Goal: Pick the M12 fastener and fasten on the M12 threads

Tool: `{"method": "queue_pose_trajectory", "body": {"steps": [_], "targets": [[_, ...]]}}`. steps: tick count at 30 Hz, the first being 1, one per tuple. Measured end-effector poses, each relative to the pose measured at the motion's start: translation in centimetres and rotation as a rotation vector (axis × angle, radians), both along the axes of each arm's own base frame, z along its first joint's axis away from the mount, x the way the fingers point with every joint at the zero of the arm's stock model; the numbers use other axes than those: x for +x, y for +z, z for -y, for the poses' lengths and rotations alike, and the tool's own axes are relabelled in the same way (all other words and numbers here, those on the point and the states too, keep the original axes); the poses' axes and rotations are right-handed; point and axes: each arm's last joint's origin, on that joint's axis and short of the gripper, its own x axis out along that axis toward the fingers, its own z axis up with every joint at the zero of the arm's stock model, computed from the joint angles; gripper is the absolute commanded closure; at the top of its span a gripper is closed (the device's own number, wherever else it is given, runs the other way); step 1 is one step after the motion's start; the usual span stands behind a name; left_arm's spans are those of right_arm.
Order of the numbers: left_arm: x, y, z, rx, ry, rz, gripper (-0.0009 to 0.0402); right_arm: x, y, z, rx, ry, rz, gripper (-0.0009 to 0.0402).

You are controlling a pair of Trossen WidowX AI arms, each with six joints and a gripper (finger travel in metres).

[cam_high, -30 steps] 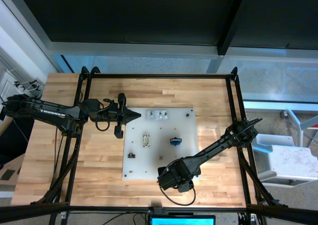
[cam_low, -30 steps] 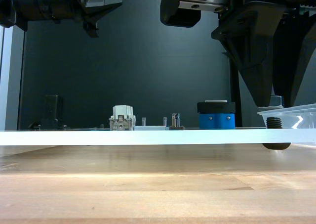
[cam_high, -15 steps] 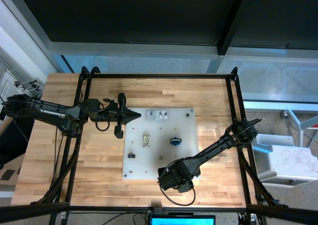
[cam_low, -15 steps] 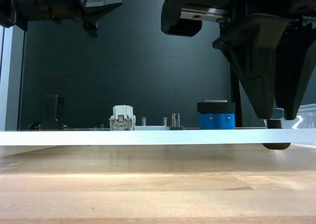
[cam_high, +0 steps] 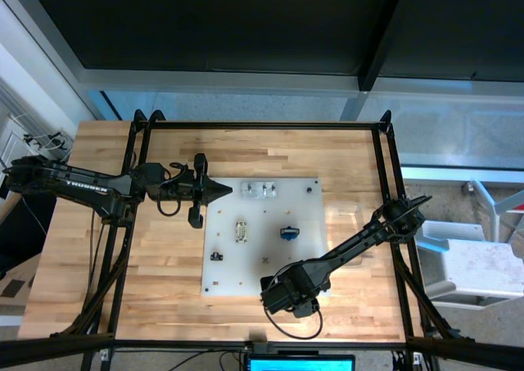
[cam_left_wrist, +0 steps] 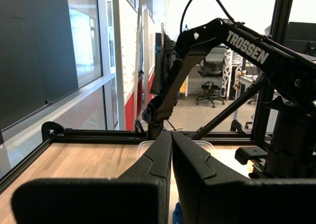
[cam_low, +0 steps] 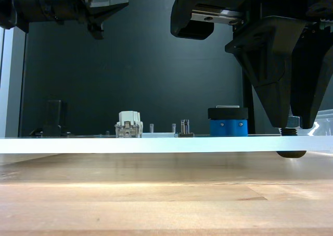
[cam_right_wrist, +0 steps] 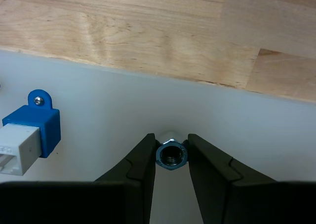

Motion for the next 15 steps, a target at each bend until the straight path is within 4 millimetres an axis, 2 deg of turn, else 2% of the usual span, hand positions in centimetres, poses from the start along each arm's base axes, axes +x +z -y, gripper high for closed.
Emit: {"method": "queue_pose_trajectory", "body": {"steps": [15], "targets": [[0.00,0.00,0.00,0.000,0.000,0.000,0.0393,0.10,-0.03,0.11,0.020,-0.096,0.001,0.0338]]}}
